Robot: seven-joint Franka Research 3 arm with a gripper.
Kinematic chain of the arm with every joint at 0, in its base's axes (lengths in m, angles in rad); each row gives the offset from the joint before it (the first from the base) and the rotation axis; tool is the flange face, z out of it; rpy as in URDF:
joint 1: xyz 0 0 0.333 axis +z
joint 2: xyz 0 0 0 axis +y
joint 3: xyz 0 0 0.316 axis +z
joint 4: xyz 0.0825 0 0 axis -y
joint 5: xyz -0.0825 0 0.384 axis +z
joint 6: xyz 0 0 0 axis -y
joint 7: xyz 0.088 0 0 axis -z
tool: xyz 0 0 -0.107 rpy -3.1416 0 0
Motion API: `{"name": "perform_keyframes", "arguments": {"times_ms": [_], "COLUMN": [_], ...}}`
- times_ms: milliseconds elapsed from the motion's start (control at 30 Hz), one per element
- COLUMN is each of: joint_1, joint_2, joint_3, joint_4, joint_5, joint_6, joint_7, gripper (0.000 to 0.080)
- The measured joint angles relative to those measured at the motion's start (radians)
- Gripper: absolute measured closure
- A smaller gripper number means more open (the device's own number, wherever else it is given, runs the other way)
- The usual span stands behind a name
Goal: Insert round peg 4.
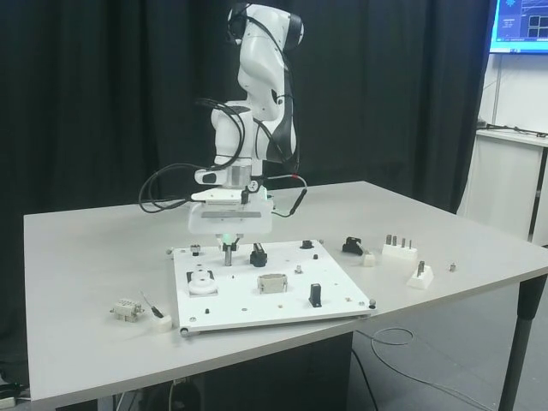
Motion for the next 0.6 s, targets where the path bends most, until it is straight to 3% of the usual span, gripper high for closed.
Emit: {"name": "perform_keyframes", "arguments": {"times_ms": [600], "joint_1": [0.003], "joint_2": [0.000], "joint_3": [0.001], "joint_4": [0.004], "joint_5": [0.013], "joint_6": [-0.013], "joint_7": [-0.017], "gripper": [0.0658]}}
